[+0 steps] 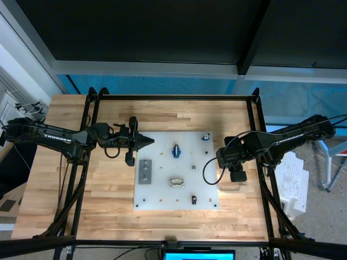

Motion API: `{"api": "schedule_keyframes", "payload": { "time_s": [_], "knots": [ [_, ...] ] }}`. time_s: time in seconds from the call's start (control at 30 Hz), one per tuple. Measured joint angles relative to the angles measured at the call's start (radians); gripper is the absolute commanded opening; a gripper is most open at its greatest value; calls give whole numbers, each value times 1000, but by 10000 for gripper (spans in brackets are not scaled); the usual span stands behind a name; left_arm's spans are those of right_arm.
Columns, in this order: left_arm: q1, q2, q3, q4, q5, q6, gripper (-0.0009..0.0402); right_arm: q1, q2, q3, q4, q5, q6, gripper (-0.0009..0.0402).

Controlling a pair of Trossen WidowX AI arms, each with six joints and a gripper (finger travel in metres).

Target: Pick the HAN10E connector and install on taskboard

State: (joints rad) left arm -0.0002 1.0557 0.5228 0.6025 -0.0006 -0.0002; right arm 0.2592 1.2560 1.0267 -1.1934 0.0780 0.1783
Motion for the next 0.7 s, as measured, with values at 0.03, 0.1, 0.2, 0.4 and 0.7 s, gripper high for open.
{"api": "schedule_keyframes", "payload": {
  "time_s": [0.03,0.1,0.2,0.4,0.7],
  "knots": [
    [0,0,0,0,0,0,1,0,0,0,1,0,0,43],
    [0,0,0,0,0,0,1,0,0,0,0,0,2,43],
    [0,0,0,0,0,0,1,0,0,0,1,0,4,43],
    [0,0,0,0,0,0,1,0,50,20,14,0,40,43],
    [0,0,0,0,0,0,1,1,249,214,21,0,79,43]
  ]
}}
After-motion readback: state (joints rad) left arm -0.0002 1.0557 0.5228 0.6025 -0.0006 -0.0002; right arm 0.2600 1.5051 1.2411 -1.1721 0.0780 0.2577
